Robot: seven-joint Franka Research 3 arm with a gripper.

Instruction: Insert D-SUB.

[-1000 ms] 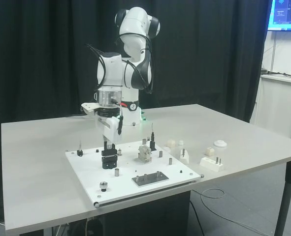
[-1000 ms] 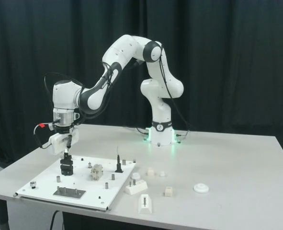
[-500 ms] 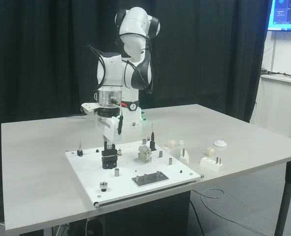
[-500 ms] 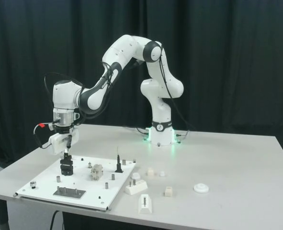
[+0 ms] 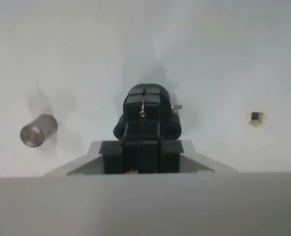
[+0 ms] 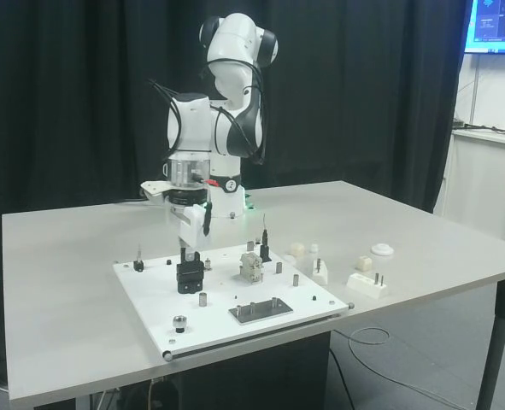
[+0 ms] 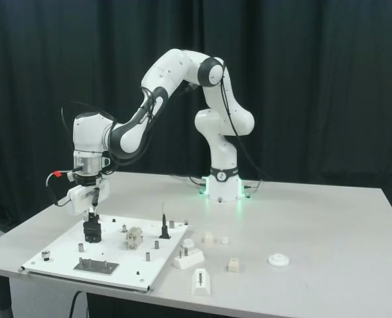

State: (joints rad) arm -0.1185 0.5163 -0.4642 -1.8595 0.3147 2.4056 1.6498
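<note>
A black D-SUB connector stands upright on the near-left part of the white board. My gripper points straight down over it. Its black fingertips flank the connector's upper part and are shut on it. In the wrist view the connector's lower body shows a small screw on top and another at its side. Whether its base touches the board is hidden.
A short metal peg stands on the board beside the connector. The board also carries a metal plate with pins, a small grey block and a black post. White parts lie on the table beyond.
The wrist and gripper have risen a little, and the black connector seems to have come up slightly with them. Nothing else on the board has moved.
</note>
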